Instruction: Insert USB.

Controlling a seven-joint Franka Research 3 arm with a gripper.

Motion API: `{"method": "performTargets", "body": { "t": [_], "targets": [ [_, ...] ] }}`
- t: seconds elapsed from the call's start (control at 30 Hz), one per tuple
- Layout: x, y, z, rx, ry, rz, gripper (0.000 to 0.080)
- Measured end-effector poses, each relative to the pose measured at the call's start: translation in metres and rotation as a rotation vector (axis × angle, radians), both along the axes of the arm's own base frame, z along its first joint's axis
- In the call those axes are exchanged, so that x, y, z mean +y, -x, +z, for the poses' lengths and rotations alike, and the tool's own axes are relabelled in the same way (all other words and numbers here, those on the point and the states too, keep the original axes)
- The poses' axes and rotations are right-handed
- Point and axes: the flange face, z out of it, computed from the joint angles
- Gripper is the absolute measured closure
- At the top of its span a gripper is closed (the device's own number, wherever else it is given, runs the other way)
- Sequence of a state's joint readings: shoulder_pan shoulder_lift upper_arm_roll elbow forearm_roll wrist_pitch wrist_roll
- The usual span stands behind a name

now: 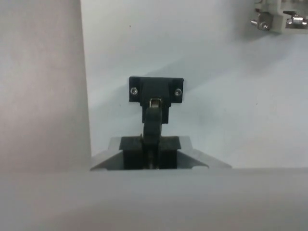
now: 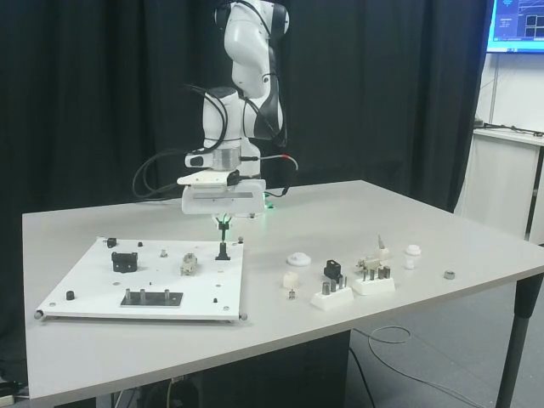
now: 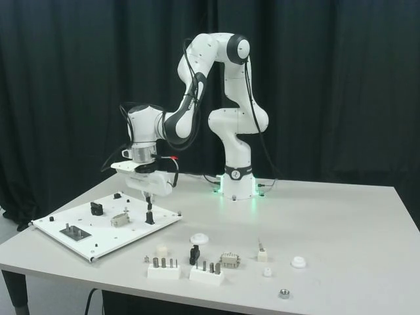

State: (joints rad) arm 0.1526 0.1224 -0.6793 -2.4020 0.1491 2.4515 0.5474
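Observation:
My gripper (image 1: 152,153) hangs over the far edge of the white board (image 2: 93,276), shut on a black USB plug (image 1: 153,120). The plug's tip sits at the opening of a black socket block (image 1: 155,90) that is screwed to the board. Whether the tip is inside the opening or only touching it, I cannot tell. From the first room view the gripper (image 2: 222,223) stands straight above the socket block (image 2: 222,252). The second room view has the gripper (image 3: 149,197) over the same block (image 3: 149,218).
Other fixtures stand on the board: a black block (image 2: 124,261), a plate with pegs (image 2: 151,297), a small connector (image 2: 188,265). Right of the board lie loose parts: two white holders (image 2: 332,296) (image 2: 373,283), a white disc (image 2: 298,259), a cap (image 2: 413,252), a nut (image 2: 448,274).

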Motion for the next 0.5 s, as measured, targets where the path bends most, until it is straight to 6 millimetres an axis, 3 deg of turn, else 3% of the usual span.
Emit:
{"method": "performTargets", "body": {
  "t": [0.5],
  "targets": [
    [-0.0008, 0.0007, -0.0012, 0.002, 0.0, 0.023, 0.0739]
  ]
}}
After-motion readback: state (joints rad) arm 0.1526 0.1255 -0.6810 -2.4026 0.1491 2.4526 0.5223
